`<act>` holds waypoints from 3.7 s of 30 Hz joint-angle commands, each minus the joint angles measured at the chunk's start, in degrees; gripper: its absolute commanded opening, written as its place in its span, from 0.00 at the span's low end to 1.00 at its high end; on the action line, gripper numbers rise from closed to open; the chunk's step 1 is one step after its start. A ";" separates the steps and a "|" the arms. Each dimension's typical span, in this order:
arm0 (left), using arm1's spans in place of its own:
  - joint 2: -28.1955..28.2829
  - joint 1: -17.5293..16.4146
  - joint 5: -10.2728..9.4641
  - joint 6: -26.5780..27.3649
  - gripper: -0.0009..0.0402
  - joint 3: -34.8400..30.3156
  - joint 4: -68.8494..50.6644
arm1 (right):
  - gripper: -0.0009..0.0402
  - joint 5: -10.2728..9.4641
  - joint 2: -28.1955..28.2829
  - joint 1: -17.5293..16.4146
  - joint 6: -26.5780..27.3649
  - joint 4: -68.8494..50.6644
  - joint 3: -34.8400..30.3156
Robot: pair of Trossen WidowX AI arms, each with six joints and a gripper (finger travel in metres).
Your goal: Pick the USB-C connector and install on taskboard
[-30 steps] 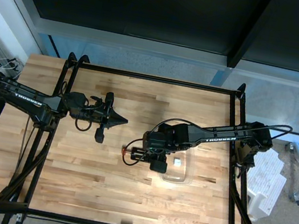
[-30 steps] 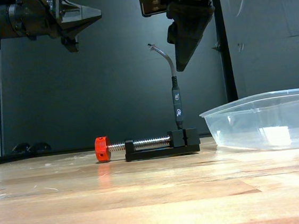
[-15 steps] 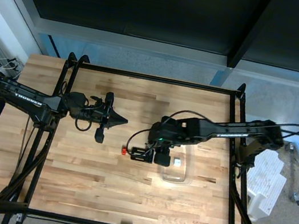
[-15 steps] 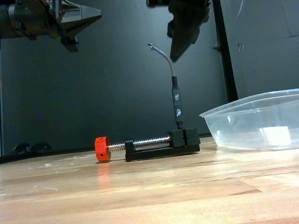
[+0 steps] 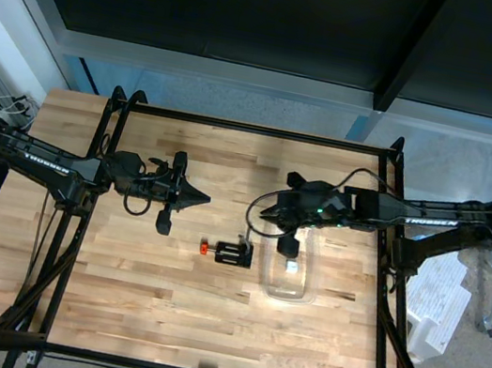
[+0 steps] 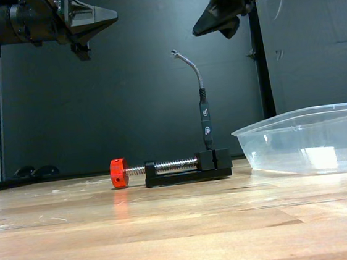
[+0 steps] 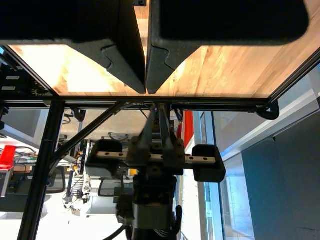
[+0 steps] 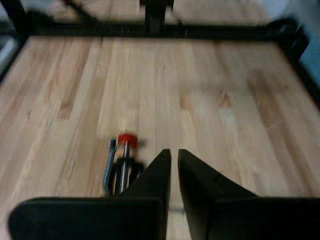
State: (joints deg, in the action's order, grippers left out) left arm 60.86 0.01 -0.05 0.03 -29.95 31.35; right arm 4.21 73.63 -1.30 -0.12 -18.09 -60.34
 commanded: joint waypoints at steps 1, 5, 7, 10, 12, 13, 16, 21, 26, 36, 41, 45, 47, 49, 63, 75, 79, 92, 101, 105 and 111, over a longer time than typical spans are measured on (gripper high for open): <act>0.00 -0.02 0.02 0.00 0.02 0.00 0.00 | 0.02 -1.79 -3.30 1.16 0.39 5.55 4.00; 0.00 -0.02 0.02 0.00 0.02 0.00 0.02 | 0.02 -3.04 -6.54 2.40 0.44 12.96 8.74; 0.00 0.00 0.02 0.00 0.02 0.00 0.00 | 0.02 -4.15 -8.00 3.04 0.55 16.35 10.93; 0.00 0.00 0.02 0.00 0.02 0.00 0.02 | 0.02 -4.76 -9.86 3.37 0.52 21.55 14.08; 0.00 -0.02 0.02 0.00 0.02 0.00 0.02 | 0.02 -4.52 -10.88 3.37 0.46 25.22 16.09; 0.00 -0.02 0.02 0.00 0.02 0.00 0.02 | 0.02 -4.02 -11.26 3.37 0.39 27.15 17.07; 0.00 -0.02 0.02 0.00 0.02 0.00 0.00 | 0.02 -3.76 -12.11 3.39 0.33 32.33 19.71; 0.00 -0.02 0.02 0.00 0.02 0.00 0.02 | 0.02 -4.44 -12.52 3.41 -0.11 39.19 22.99; 0.00 -0.02 0.02 0.00 0.02 0.00 0.02 | 0.02 -4.39 -12.55 3.41 -0.68 43.08 25.00; 0.00 -0.02 0.02 0.00 0.02 0.00 0.02 | 0.02 -4.31 -12.52 3.41 -0.90 44.81 26.45; 0.00 0.00 0.02 0.00 0.02 0.00 0.02 | 0.02 -4.31 -12.52 3.41 -1.03 47.93 28.68; 0.00 -0.02 0.02 0.00 0.02 0.00 0.02 | 0.02 -4.42 -12.52 3.39 -1.70 48.68 29.38; 0.00 0.00 0.02 0.00 0.02 0.00 0.02 | 0.02 -4.46 -12.52 3.39 -2.16 48.78 29.40; 0.00 -0.02 0.02 0.00 0.02 0.00 0.02 | 0.02 -4.42 -12.52 3.41 -2.14 48.78 29.40; 0.00 0.00 0.02 0.00 0.02 0.00 0.02 | 0.02 -4.35 -12.46 3.41 -5.01 48.78 29.40; 0.00 -0.02 0.02 0.00 0.02 0.00 0.02 | 0.02 -4.35 -12.46 3.39 -4.98 48.81 29.40; 0.00 -0.02 0.02 0.00 0.02 0.00 0.02 | 0.02 -4.33 -12.46 3.37 -4.92 48.78 29.40; 0.00 -0.02 0.02 0.00 0.02 0.00 0.02 | 0.02 -4.24 -12.46 3.30 -4.55 48.78 29.40; 0.00 0.00 0.02 0.00 0.02 0.00 0.02 | 0.02 -4.24 -12.46 3.28 -4.52 48.78 29.40; 0.00 0.00 0.02 0.00 0.02 0.00 0.02 | 0.02 -4.24 -12.46 3.30 -4.52 48.78 29.40; 0.00 -0.02 0.02 0.00 0.02 0.00 0.02 | 0.02 -4.24 -12.46 3.30 -4.52 48.76 29.40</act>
State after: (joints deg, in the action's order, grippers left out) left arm 60.86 0.01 -0.05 0.03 -29.95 31.35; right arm -0.03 61.17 2.00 -4.60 30.68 -30.92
